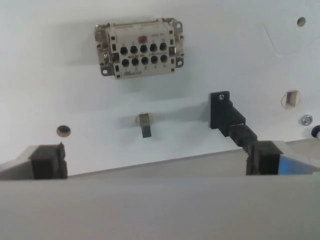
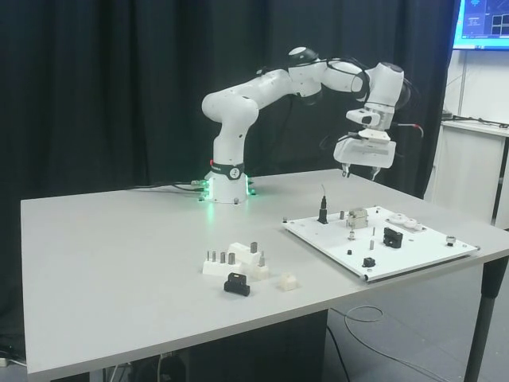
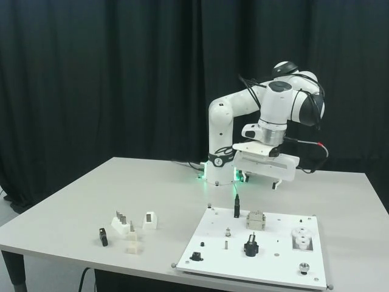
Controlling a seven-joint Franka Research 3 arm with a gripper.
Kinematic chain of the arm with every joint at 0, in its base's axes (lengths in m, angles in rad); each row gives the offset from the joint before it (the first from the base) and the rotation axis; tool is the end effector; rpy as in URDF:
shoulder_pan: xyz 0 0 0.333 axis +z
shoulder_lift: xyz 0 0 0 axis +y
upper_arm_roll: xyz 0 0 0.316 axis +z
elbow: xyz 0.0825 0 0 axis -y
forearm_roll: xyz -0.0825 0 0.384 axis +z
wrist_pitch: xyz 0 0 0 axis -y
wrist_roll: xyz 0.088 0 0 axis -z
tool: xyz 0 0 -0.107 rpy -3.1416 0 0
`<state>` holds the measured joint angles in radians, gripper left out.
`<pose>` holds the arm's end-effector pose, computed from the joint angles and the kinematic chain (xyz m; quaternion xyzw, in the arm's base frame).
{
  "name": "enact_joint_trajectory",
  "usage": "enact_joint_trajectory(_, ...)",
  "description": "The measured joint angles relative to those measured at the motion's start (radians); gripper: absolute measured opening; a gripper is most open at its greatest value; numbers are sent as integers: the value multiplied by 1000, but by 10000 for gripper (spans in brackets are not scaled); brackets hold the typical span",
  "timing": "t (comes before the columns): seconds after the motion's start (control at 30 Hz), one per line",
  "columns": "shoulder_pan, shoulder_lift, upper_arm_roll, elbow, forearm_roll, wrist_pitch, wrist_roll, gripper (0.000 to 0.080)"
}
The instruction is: Pick Ethernet.
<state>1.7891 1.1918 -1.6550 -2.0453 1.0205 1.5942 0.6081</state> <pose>0.4819 0.2420 0.3364 0.9068 -0.4108 -0.0220 0.0925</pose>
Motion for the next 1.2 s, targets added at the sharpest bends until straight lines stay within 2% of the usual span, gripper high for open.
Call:
enact_joint_trajectory(0.37, 0, 0, -19, 0, -14, 0, -13, 800)
enact_joint_trajectory(0.63, -11, 0, -44, 0, -49, 21, -18, 800)
enact_joint_trajectory(1.0, -66, 0, -55, 0, -62, 56, -69, 800)
enact_joint_trajectory(1.2, -108, 0, -55, -4, -77, 82, -158, 800)
